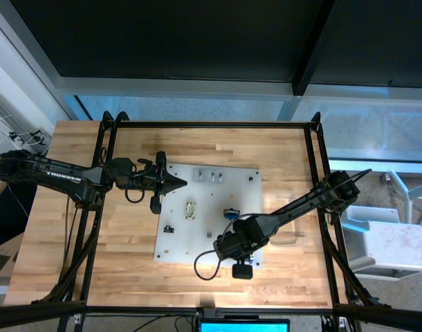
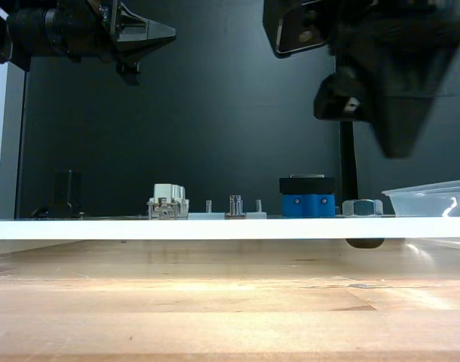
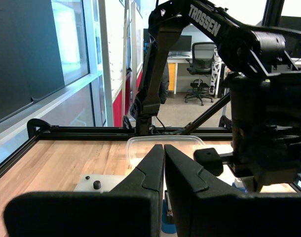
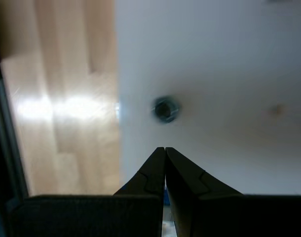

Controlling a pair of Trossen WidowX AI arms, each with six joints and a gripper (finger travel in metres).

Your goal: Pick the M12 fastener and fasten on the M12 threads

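The M12 fastener [image 4: 165, 109], a small silver nut with a dark centre, sits on the white board [image 4: 229, 59] just beyond my right gripper [image 4: 165, 149]. That gripper is shut with nothing between its fingers. From the low view the nut [image 2: 362, 207] rests at board level on its stud, hiding the M12 threads. My right gripper [image 2: 398, 151] hangs a short way above it, apart from it. Seen from above, the right gripper [image 1: 233, 247] covers the nut. My left gripper [image 1: 182, 182] is shut and empty over the board's far left edge.
A clear tray [image 2: 430, 197] stands behind the nut at the right. A blue-topped part [image 2: 308, 197], a silver post [image 2: 235, 205] and a white connector [image 2: 167, 202] stand mid-board. The board [image 1: 197, 238] lies on a wooden table with a black frame around it.
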